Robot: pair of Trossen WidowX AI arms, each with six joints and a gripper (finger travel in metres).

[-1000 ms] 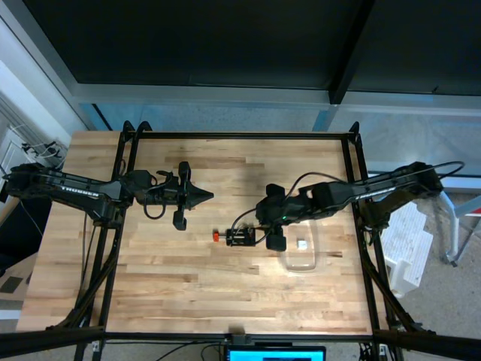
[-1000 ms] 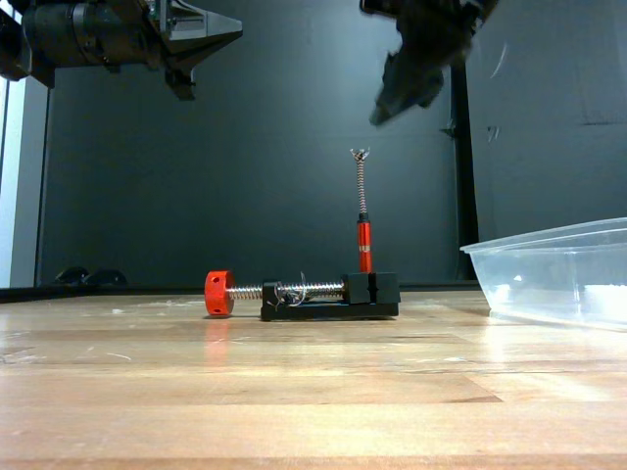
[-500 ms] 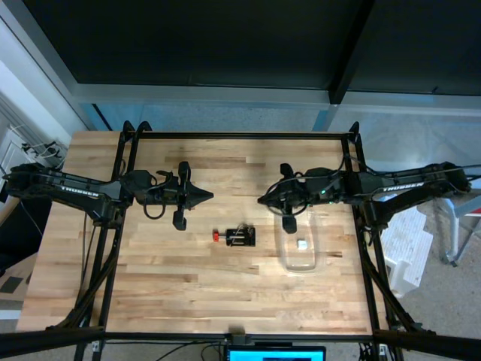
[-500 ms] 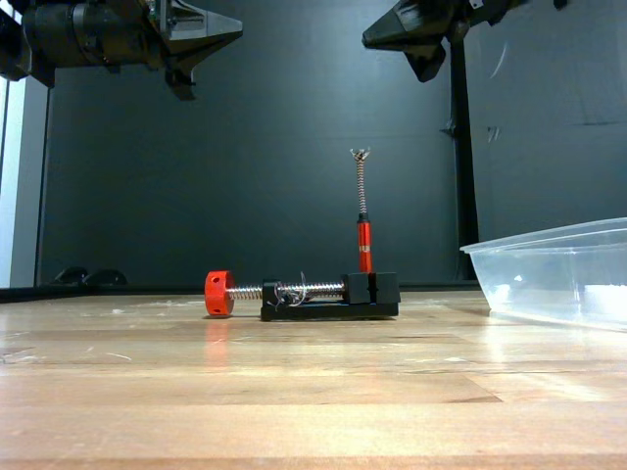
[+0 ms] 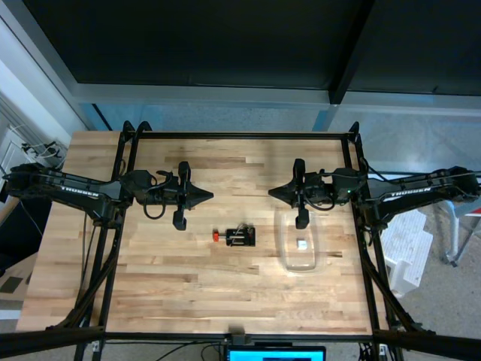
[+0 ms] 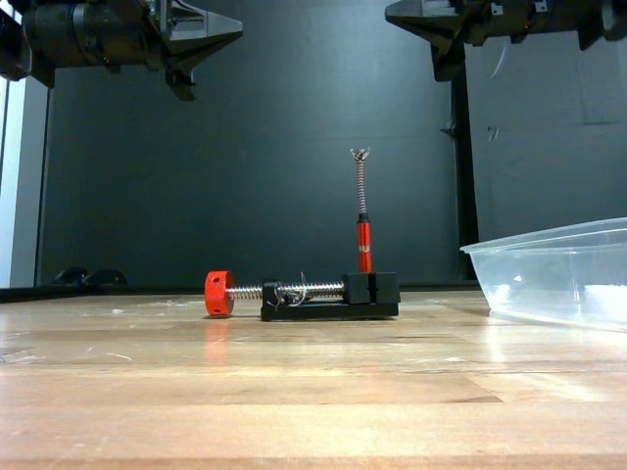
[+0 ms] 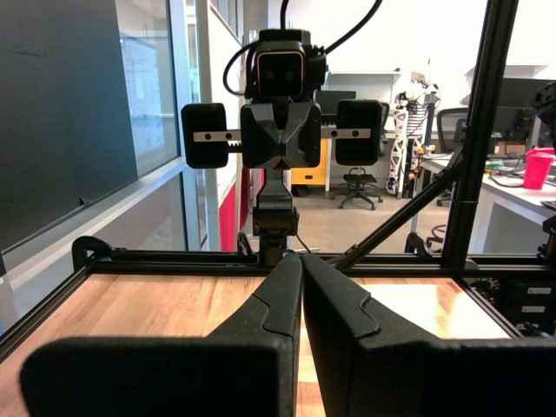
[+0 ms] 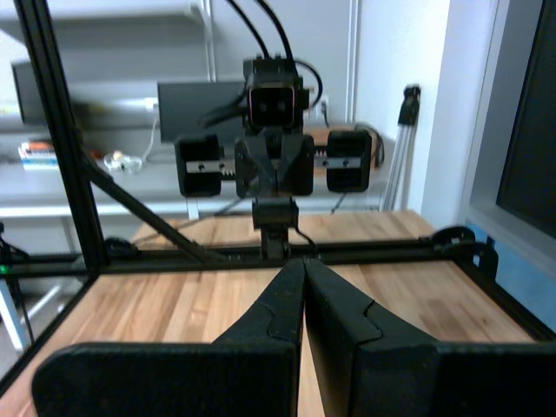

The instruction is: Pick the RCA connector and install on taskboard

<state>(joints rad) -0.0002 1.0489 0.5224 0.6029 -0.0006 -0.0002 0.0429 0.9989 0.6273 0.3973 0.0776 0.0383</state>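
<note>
Now, connector (image 6: 364, 240): a red cylinder standing upright on the vise (image 6: 328, 294), with nothing gripping it. From above it cannot be told apart from the vise.
Cable (image 6: 361, 186): a braided strand rising straight up from the connector's top to a frayed end in mid-air.
Vise: black, lying on the bare wooden surface (image 5: 188, 278) near its middle, between the two arms and nearer the front edge than either.
Red knob (image 6: 217, 293): on the end of the vise's screw, pointing toward the left arm's side.
Tray (image 5: 288, 259): clear plastic, on the surface just beside the vise on the right arm's side, not touching it.
White block (image 5: 301, 244): sits inside the tray, with nothing dark on it.
Left hand (image 7: 301, 256): held high over the left half of the surface, well apart from the vise, pointing inward. Its fingers (image 7: 278, 295) are pressed together and hold nothing.
Right hand (image 8: 304, 261): held high over the far end of the tray, well above and apart from the connector, pointing inward toward the left hand. Its fingers (image 8: 282, 300) are closed on each other with nothing between them.
</note>
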